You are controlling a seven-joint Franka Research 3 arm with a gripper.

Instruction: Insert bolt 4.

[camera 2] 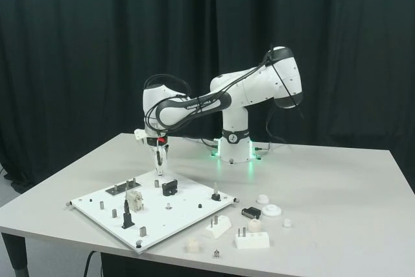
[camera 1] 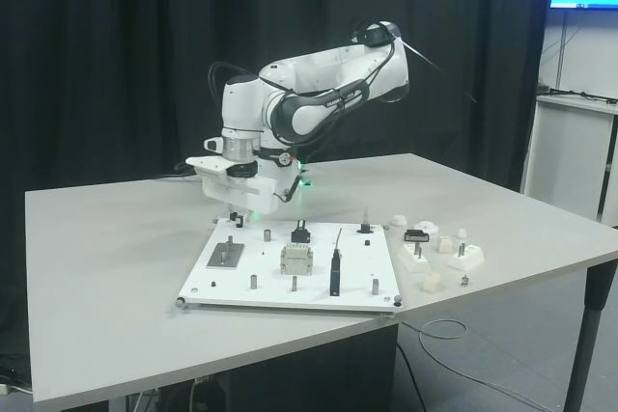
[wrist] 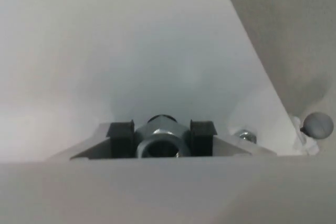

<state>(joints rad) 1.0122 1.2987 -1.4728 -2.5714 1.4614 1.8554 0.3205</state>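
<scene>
The bolt (wrist: 161, 139) sits between my two black fingertips (wrist: 121, 136), its hollow metal end facing the wrist camera. My gripper (wrist: 161, 140) is closed on it, each pad pressed against a side of the bolt, with no more gap between the pads than the bolt fills. In the room views the bolt itself is too small to make out below my fingers.

I hang just above the white board (camera 1: 319, 282), at its far edge near the corner closest to my base, fingers pointing straight down. In the second room view my gripper (camera 2: 159, 158) hovers over that same back edge, apart from the surface. A small metal stud (wrist: 245, 137) stands on the board just beside my fingers, and a grey round foot (wrist: 318, 124) sticks out past the board's corner.

Further out on the board stand a flat grey plate (camera 1: 228, 254), a grey block-like part (camera 1: 295, 260), a black upright piece (camera 1: 335, 275), a black connector (camera 1: 300, 233) and several short pegs.

Off the board, toward the table's (camera 1: 116, 267) right-hand edge in the first room view, lie some small white holders (camera 1: 439, 253), one carrying a black part (camera 1: 416, 235). My white base (camera 2: 235, 141) stands at the back of the table, lit green at its foot.
</scene>
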